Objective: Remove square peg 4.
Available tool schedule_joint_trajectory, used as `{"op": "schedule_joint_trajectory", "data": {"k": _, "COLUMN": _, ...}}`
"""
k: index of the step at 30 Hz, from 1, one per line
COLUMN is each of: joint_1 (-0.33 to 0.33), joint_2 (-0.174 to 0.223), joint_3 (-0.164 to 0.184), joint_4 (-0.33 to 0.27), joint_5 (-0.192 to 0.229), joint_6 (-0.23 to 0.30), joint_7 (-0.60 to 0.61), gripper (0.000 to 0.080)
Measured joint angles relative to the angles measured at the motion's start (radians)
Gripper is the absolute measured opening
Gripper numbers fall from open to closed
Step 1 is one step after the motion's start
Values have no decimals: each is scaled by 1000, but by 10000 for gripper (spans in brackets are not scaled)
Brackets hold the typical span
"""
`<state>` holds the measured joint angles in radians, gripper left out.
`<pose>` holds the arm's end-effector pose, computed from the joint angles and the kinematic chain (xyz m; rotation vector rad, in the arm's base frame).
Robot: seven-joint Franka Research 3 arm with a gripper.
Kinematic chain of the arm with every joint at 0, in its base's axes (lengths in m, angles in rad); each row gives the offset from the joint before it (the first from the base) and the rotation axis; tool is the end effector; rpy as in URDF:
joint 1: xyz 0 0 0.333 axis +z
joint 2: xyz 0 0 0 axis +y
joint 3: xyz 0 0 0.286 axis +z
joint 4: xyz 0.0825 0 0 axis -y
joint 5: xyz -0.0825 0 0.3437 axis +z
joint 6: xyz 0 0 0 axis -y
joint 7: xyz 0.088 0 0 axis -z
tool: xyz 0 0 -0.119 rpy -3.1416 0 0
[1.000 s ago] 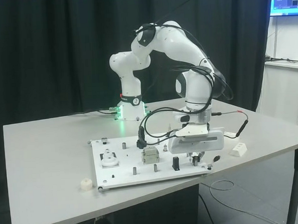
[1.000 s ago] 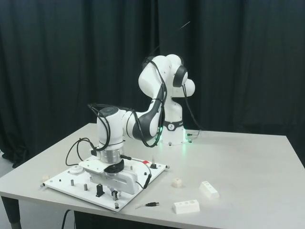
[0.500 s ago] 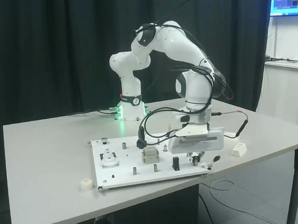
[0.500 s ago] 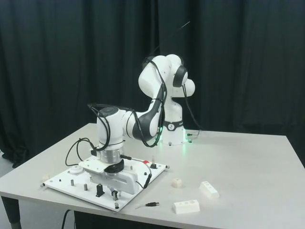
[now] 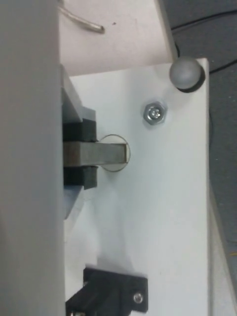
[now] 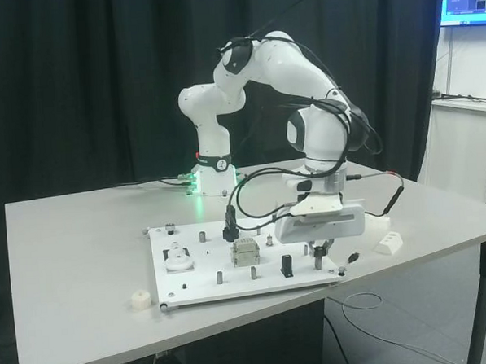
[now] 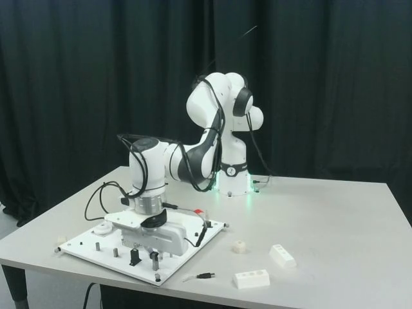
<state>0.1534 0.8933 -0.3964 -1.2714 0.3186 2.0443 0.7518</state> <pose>0.6803 -0.0833 0.2240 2.7022 -1.5142 -0.0673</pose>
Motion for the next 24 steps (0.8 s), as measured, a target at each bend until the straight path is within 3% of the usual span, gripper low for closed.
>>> {"op": "schedule_joint_trajectory", "data": {"k": 12, "joint_1": -15, "joint_2": -6, "joint_3": 0, "joint_4": 54, "joint_5": -19, "joint_6": -74, "joint_7": -5, "gripper": 96}}
{"op": "schedule_joint_trajectory", "data": {"k": 24, "joint_1": -29, "joint_2": -14, "joint_3": -3, "joint_4": 89, "joint_5": -24, "joint_6": -107, "joint_7": -11, "gripper": 96}}
